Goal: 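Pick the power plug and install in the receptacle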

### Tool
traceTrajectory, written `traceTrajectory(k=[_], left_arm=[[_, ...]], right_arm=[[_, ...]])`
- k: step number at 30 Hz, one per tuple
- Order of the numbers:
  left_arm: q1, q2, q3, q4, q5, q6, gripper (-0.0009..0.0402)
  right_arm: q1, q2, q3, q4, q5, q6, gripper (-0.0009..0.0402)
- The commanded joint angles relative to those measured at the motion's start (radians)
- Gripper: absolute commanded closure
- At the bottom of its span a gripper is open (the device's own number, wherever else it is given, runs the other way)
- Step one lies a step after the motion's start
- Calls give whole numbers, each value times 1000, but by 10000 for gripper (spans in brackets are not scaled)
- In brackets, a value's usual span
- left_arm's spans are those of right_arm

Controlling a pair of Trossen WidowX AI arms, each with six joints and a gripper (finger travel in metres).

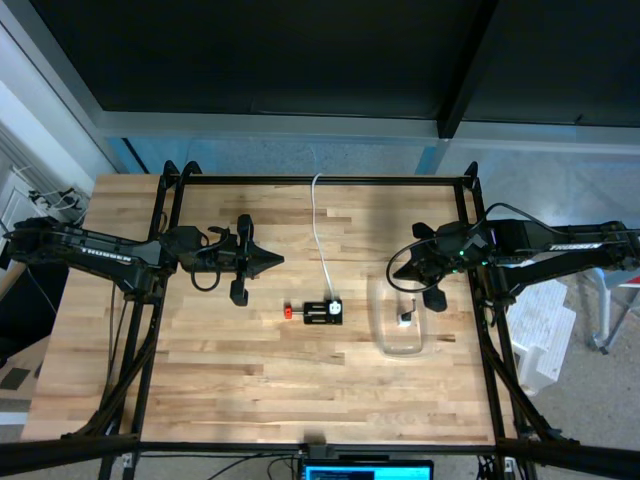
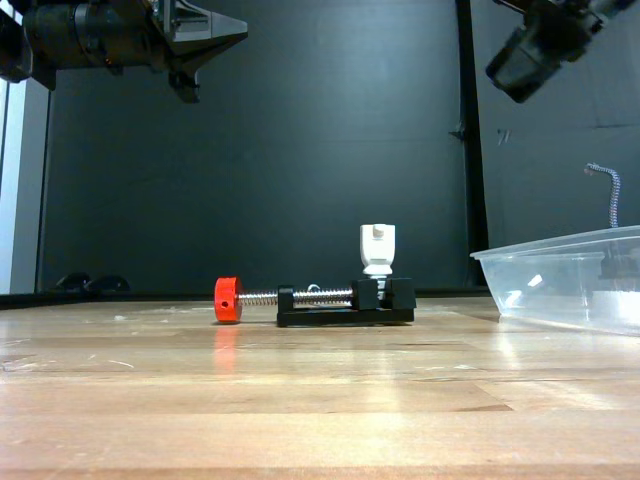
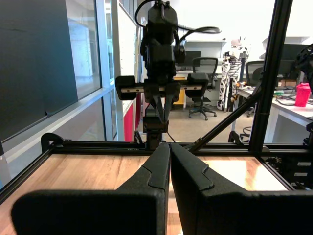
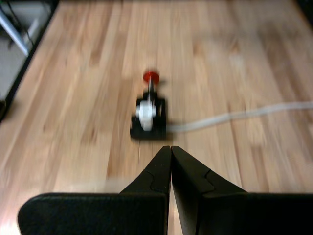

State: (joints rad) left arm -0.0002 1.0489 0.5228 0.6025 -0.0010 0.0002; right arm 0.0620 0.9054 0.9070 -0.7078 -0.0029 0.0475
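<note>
The right pincer, closed and empty, hangs right of the clamp, over the clear tray where the power plug lies. This probably sets up the pick. The clamp holds the receptacle face-up, ready for insertion. The left pincer, also closed and empty, hangs high to the clamp's left.

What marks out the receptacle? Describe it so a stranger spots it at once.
On the wooden table, between the shut left hand and the shut right hand near the clear tray, both raised, sits a black clamp with a red knob. The receptacle is the small white socket upright in that clamp, on a white cable; nothing else is clamped.
</note>
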Motion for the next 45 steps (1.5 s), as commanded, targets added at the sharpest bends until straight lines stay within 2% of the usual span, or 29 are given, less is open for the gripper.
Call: traceTrajectory(k=[1, 12, 24, 27, 30, 37, 39, 42, 45], left_arm=[[0, 0, 0, 1, 0, 0, 393], [0, 0, 0, 1, 0, 0, 393], [0, 0, 0, 0, 0, 0, 393], [0, 0, 0, 0, 0, 0, 393], [0, 0, 0, 0, 0, 0, 393], [0, 0, 0, 0, 0, 0, 393], [0, 0, 0, 0, 0, 0, 393], [0, 0, 0, 1, 0, 0, 393], [0, 0, 0, 0, 0, 0, 393]], right_arm=[[22, 0, 19, -104, 0, 7, 393], [143, 1, 43, -334, 2, 114, 393], [193, 20, 27, -396, 14, 154, 390], [210, 20, 2, -392, 16, 154, 364], [226, 20, -22, -377, 40, 187, 317], [244, 16, -89, -323, 64, 251, 218], [246, 15, -104, -308, 69, 259, 204], [249, 16, -127, -286, 113, 262, 198], [251, 21, -153, -247, 127, 265, 200]])
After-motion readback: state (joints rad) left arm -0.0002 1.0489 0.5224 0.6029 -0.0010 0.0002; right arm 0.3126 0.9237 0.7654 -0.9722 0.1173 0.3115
